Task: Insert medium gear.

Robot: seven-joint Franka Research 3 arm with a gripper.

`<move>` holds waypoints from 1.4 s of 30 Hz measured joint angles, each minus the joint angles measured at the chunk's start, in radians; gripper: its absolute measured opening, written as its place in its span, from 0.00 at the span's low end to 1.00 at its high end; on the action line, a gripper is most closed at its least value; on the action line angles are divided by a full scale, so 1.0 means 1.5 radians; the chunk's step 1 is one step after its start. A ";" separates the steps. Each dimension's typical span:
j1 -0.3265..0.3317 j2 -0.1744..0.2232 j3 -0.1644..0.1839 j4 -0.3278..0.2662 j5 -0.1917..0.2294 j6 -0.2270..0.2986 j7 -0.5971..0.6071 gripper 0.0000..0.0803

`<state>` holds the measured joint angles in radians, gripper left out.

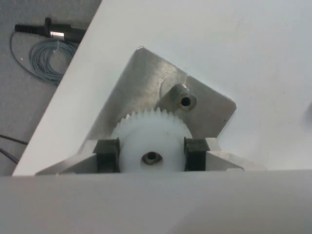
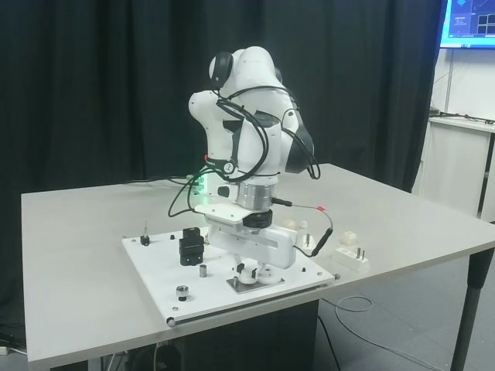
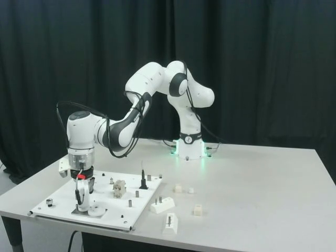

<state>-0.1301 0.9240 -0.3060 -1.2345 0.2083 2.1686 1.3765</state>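
Observation:
In the wrist view my gripper (image 1: 151,154) is shut on the white medium gear (image 1: 152,140), one black fingertip (image 1: 107,155) on each side of it. The gear sits low over the grey metal plate (image 1: 141,83) and its centre hole shows between the fingers. A short metal peg (image 1: 183,97) stands on the same plate just beyond the gear's teeth. From the first room view the gripper (image 2: 251,270) hangs straight down over the plate (image 2: 255,284) at the front of the white board (image 2: 155,267). In the second room view the gear (image 3: 96,211) is at the board's near left corner.
On the white board stand a black block (image 2: 190,246), small pegs (image 2: 203,270) and a knurled part (image 2: 182,292). White fixtures (image 2: 349,255) lie on the grey table beside the board. A coiled cable (image 1: 46,56) lies on the floor past the table edge.

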 joint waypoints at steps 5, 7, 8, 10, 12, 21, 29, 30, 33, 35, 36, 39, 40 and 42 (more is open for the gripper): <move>0.001 -0.001 -0.003 0.004 -0.003 0.000 -0.005 0.35; 0.002 -0.003 -0.004 0.006 -0.005 -0.001 -0.011 0.56; 0.003 -0.004 -0.005 0.007 -0.006 -0.002 -0.014 0.56; 0.004 -0.009 -0.007 0.007 -0.011 -0.007 -0.015 0.56; 0.006 -0.013 -0.009 0.007 -0.017 -0.014 -0.015 0.56; 0.007 -0.031 -0.018 0.007 -0.040 -0.062 -0.014 0.97; 0.006 -0.032 -0.028 0.004 -0.043 -0.082 -0.014 0.99; 0.006 -0.032 -0.028 0.003 -0.043 -0.082 -0.014 1.00; 0.006 -0.032 -0.028 0.000 -0.044 -0.083 -0.015 1.00; 0.006 -0.032 -0.028 -0.001 -0.044 -0.083 -0.015 1.00; 0.006 -0.032 -0.028 -0.002 -0.044 -0.083 -0.016 1.00; 0.006 -0.032 -0.028 -0.006 -0.046 -0.083 -0.016 1.00; 0.006 -0.032 -0.028 -0.007 -0.046 -0.083 -0.016 1.00; 0.006 -0.032 -0.028 -0.010 -0.048 -0.082 -0.016 1.00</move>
<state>-0.1212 0.8764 -0.3477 -1.2489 0.1362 2.0455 1.3523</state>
